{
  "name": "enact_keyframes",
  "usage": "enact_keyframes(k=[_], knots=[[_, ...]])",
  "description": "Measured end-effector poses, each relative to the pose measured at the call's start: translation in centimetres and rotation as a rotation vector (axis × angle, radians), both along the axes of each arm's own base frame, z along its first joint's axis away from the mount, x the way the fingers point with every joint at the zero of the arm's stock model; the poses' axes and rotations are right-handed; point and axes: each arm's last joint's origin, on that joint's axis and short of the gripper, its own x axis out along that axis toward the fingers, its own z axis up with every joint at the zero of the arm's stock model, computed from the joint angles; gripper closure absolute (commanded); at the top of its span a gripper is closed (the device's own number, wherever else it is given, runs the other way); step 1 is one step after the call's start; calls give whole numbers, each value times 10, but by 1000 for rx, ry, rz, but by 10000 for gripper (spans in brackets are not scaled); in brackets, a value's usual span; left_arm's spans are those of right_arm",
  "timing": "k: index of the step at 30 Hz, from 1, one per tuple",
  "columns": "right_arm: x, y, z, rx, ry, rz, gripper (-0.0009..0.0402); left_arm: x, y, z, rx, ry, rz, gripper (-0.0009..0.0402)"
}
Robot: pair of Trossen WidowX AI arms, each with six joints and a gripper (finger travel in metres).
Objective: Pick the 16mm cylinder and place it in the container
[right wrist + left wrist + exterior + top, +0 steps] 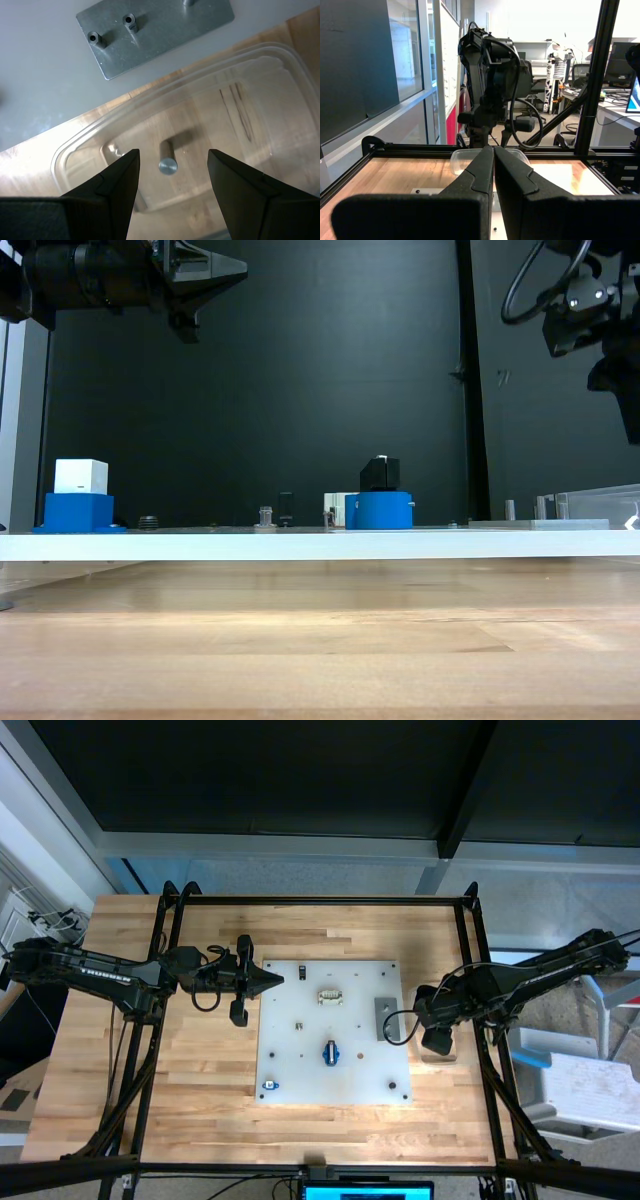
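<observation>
Four cameras around one table (pixel 180 1100) carrying a white board (pixel 300 1065).
High view looks down and away from above the near edge; low view looks level from it, close to the board. Left wrist view runs along the left gripper (pixel 493 148), at the board's left edge, toward the right arm (pixel 490 75). Right wrist view looks down past the right gripper (pixel 172 152), close over the container (pixel 280 65) by the board's right edge, which the high view also shows.

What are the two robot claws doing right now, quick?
Left gripper: closed, holding nothing, over the white board's left edge.
Right gripper: open, holding nothing, above the container with the 16mm cylinder in it.
</observation>
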Motion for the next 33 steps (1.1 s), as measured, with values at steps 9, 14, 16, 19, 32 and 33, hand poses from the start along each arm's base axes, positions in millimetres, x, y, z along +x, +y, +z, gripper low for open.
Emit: enact_keyframes(k=[9, 14, 16, 19, 32, 33], knots=[[0, 0, 19, 5, -14, 4, 205, 0, 0, 0, 0, 0, 0, 393], [-1, 0, 17, 3, -7, 6, 205, 0, 0, 0, 0, 0, 0, 393], [-1, 0, 16, 2, -6, 6, 205, 0, 0, 0, 0, 0, 0, 393], [-1, 0, 16, 2, -6, 6, 205, 0, 0, 0, 0, 0, 0, 393], [-1, 0, 16, 1, -6, 6, 205, 0, 0, 0, 0, 0, 0, 393], [-1, 0, 16, 1, -6, 6, 205, 0, 0, 0, 0, 0, 0, 393]])
